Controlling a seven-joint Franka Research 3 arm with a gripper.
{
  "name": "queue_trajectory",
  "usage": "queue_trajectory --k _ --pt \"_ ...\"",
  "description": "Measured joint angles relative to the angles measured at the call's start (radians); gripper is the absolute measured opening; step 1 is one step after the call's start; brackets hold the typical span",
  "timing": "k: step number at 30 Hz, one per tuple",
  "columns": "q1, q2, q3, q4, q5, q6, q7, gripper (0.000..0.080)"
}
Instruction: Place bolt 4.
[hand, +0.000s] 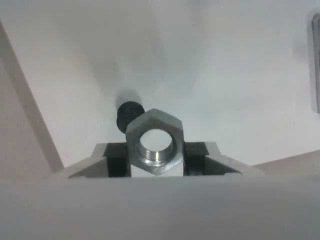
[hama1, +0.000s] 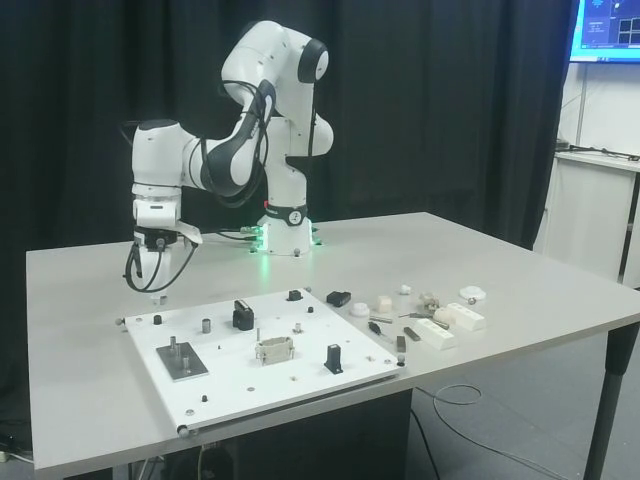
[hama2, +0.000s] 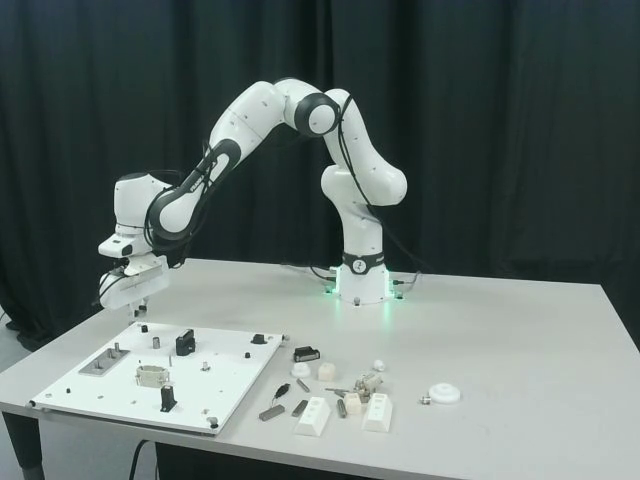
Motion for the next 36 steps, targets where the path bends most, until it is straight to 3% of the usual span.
queue_trajectory --k 24,30,36 --pt "0.000 -0.005 -0.002 0.000 0.000 0.000 0.003 0.0225" --pt "0.001 -0.007 -0.003 0.000 0.000 -0.011 0.092 0.0225" --pt "0.015 -0.016 -0.003 -0.001 0.000 -0.053 0.159 0.0225"
